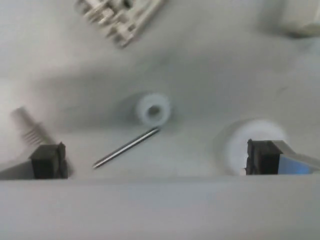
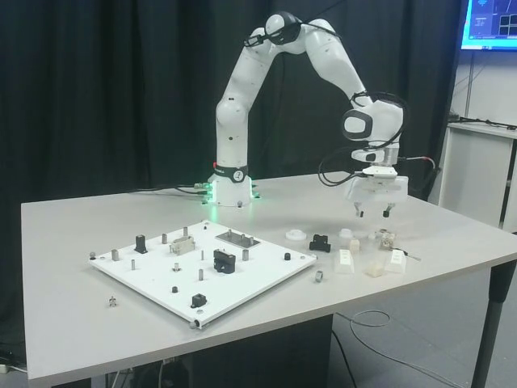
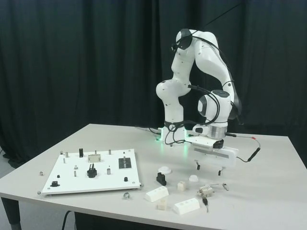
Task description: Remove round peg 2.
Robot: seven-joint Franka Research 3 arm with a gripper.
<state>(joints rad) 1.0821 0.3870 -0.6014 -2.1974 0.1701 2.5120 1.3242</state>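
The white board (image 2: pixel 266 263) (image 3: pixel 69 184) lies on the left part of the grey table, with several short grey round pegs (image 2: pixel 129 263) standing upright in it. My gripper (image 2: pixel 373 212) (image 3: pixel 208 166) hangs well away from the board, above the loose parts on the table's other side. In the wrist view the gripper (image 1: pixel 154 159) is open, its black fingertips (image 1: pixel 47 161) wide apart and holding nothing. Below it a thin metal rod (image 1: pixel 126 147) lies flat on the table beside a small white ring (image 1: pixel 153 109).
Loose parts lie below and around the gripper: a white disc (image 1: pixel 255 145), a ribbed connector (image 1: pixel 120 15) (image 3: pixel 205 191), white blocks (image 2: pixel 346 260) (image 3: pixel 187 205) and a black piece (image 2: pixel 321 242) (image 3: pixel 160 179). The arm's base (image 2: pixel 230 187) stands at the back.
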